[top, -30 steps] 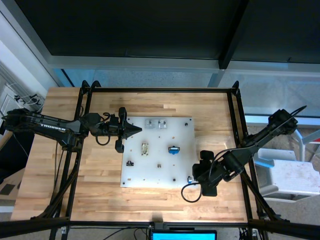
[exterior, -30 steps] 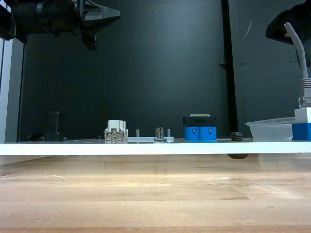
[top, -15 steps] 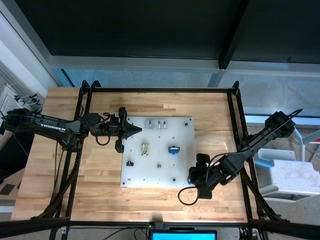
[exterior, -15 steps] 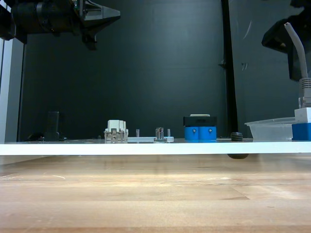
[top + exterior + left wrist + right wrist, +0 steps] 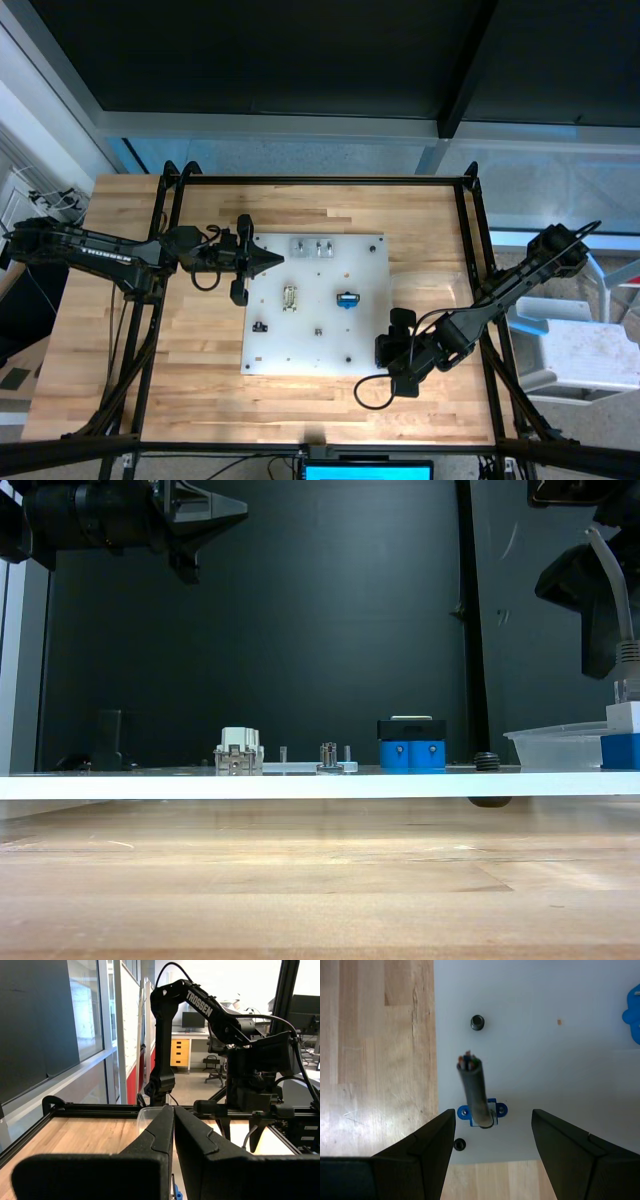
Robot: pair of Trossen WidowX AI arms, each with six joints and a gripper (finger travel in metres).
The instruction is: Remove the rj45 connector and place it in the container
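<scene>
The rj45 connector (image 5: 481, 1119) sits in a small blue mount at the near right corner of the white board (image 5: 545, 1060), with a short grey cable stub (image 5: 473, 1085) rising from it. My right gripper (image 5: 492, 1155) hangs open straight above it, a finger on each side, not touching. In the low view the clear plug (image 5: 626, 688) stands under one dark right finger (image 5: 598, 610). From above, my right gripper (image 5: 392, 352) hides the plug. The container (image 5: 555, 745) lies right of the board (image 5: 300, 340). My left gripper (image 5: 275, 259) hovers shut over the board's left edge.
On the board stand a blue-and-black connector (image 5: 347, 299), a beige-metal connector (image 5: 290, 299) and a black screw (image 5: 477, 1022). Black frame posts (image 5: 480, 260) run along both table sides. Bare wood (image 5: 320, 400) lies in front of the board.
My right gripper has moved down and toward the near left, coming over the connector. The left arm has not moved.
</scene>
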